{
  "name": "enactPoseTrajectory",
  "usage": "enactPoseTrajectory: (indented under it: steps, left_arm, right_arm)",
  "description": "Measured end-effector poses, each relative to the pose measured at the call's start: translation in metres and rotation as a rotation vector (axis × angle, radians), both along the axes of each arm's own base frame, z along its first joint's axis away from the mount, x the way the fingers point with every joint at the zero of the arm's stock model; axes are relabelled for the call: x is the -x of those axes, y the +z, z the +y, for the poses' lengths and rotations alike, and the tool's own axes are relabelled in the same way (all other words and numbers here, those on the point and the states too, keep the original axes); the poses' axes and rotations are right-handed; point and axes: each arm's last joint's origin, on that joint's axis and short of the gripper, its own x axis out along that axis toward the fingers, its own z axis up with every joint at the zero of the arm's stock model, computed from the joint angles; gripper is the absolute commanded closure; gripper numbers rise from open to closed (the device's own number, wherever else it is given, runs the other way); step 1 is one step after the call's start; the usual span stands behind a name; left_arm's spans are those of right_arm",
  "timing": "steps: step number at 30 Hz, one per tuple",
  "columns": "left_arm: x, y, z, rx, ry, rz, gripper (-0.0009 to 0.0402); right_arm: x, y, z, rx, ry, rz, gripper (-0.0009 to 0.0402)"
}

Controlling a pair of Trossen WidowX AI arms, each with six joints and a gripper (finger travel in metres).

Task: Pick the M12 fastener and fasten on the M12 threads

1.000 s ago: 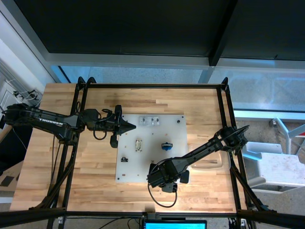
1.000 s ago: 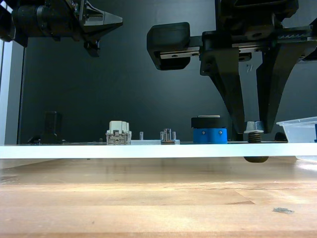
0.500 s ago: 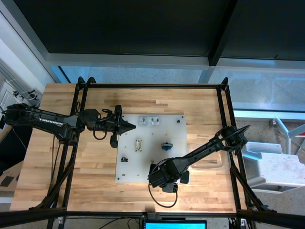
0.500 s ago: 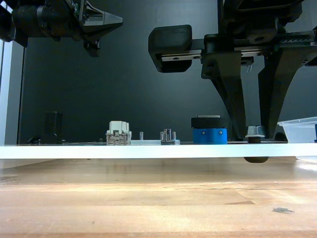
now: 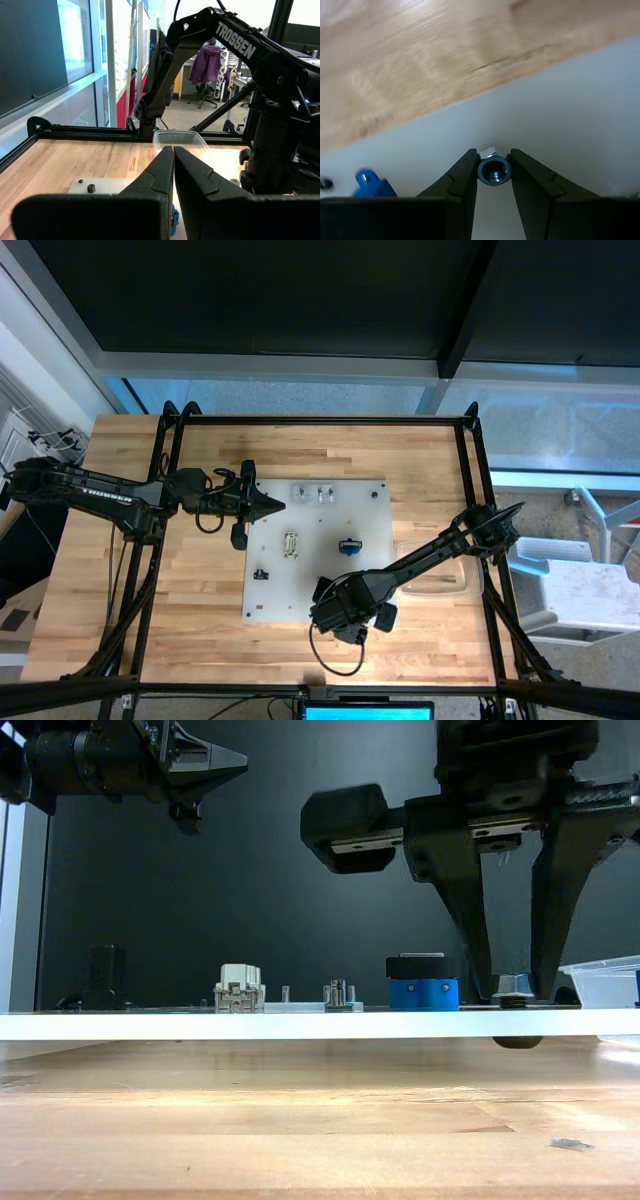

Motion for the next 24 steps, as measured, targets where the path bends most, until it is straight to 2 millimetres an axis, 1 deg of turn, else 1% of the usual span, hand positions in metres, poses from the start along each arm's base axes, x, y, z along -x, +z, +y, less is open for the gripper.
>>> enactPoseTrajectory:
  steps: [6,16,21,24]
  left_arm:
    - [0.0000,0.0000,0.0000,0.000,0.000,0.000,0.0393]
    - [0.0000,0.0000,0.0000,0.000,0.000,0.000,0.0393]
    - [0.0000,0.0000,0.0000,0.000,0.000,0.000,0.0393]
    - [0.0000,0.0000,0.0000,0.000,0.000,0.000,0.0393]
  right_arm:
    - [-0.0001,-0.0001,0.0000,-0.023,-0.317,0.002,0.0375]
    - [0.0000,-0.0006,0.0000,-0.070,-0.974,0.009,0.0375]
    - [0.0001,-0.0006,-0.0001,-0.098,-1.383,0.012,0.0375]
    - [0.0000,-0.0008,-0.0002,-0.111,-1.579,0.013,0.0375]
